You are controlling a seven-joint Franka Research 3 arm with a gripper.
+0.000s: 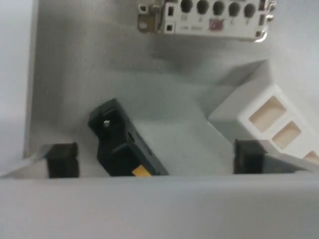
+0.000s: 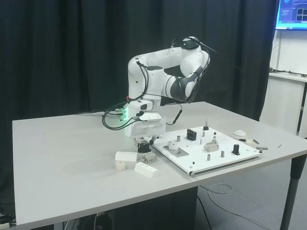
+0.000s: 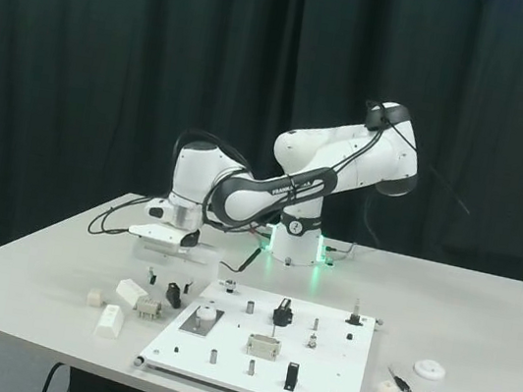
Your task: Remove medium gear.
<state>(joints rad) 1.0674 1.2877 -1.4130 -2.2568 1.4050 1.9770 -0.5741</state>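
Observation:
My gripper (image 1: 155, 158) is open, its two black fingertips (image 1: 62, 159) wide apart just above the table. It hangs off the left edge of the white board (image 3: 311, 383), seen also in the first room view as the gripper (image 2: 144, 142). A small black part (image 1: 124, 144) lies on the table between the fingers, untouched. A white round gear (image 3: 207, 314) sits on the board's near left corner, to the right of the gripper (image 3: 169, 276). The same gear (image 2: 171, 145) shows in the first room view. Nothing is held.
A white connector (image 1: 204, 17) and a white block with rectangular holes (image 1: 271, 119) lie on the table close to the gripper. More white blocks (image 3: 112, 320) lie to the left. The board carries several pegs and black parts. Another white gear (image 3: 429, 369) lies right of the board.

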